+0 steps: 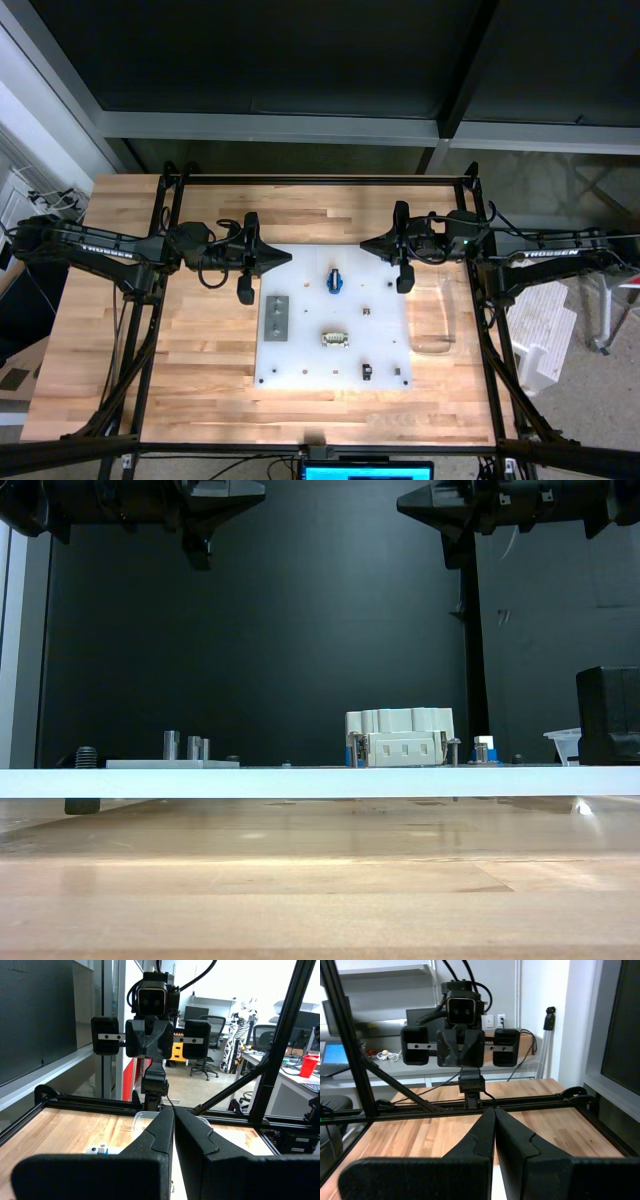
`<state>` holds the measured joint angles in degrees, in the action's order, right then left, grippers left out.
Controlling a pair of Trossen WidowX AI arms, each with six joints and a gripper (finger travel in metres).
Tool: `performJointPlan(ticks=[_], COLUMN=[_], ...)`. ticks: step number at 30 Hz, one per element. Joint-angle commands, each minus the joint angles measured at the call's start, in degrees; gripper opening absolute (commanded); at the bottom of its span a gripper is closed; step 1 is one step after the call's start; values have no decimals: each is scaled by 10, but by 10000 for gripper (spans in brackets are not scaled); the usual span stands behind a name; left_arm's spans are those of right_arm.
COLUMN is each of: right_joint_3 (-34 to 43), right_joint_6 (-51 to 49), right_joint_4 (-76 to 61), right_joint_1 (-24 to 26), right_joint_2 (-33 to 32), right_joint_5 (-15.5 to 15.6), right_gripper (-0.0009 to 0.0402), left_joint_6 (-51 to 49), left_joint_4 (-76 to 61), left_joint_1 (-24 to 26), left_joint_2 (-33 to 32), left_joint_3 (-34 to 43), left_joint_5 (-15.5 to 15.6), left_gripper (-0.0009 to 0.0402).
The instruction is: Pick the 16mm bar and install on taskboard
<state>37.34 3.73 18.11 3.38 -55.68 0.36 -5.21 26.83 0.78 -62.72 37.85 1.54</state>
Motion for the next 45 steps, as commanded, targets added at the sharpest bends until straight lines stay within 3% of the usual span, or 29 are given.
performJointPlan(ticks=[1, 7, 18, 45], right_joint_3=[-2, -2, -3, -3], right_joint_6=[1, -4, -10, -10], right_joint_4=[-1, 3, 5, -24], right_joint_1=[-3, -33, -40, -40], right_joint_2=[0, -2, -2, -2], right_joint_5=[-7, -39, -16, -18], right_gripper=[0, 0, 0, 0], left_joint_6=[0, 0, 0, 0], left_joint_4=[0, 0, 0, 0], left_joint_1=[0, 0, 0, 0], left_joint_2=[0, 0, 0, 0], left_joint_3=[0, 0, 0, 0], left_joint_5=[0, 0, 0, 0], left_gripper=[0, 0, 0, 0])
